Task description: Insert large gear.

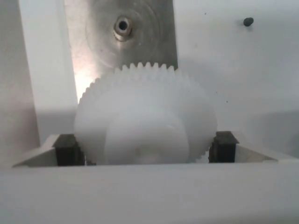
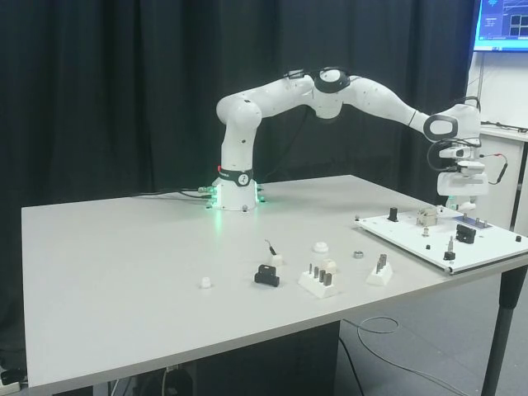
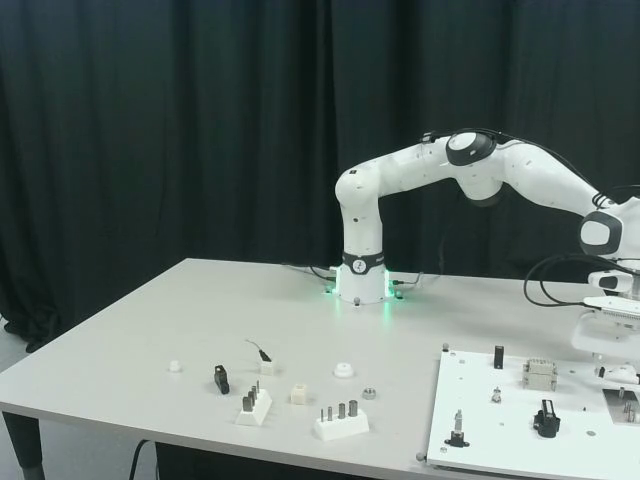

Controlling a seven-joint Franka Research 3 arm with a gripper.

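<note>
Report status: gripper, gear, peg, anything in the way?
Gripper shut on large gear. Gear above metal plate, short of peg. Nothing between them.

The grey table (image 2: 124, 264) carries the arm's base (image 2: 235, 196), a white board (image 2: 487, 247) at one end, and small parts: two peg blocks (image 3: 340, 421), a black clip (image 2: 266, 275), a white cap (image 2: 205, 282).

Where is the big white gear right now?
The large gear is clamped between the gripper's black fingers, seen in the wrist view, held above the white board's metal plate, just short of its peg.
</note>
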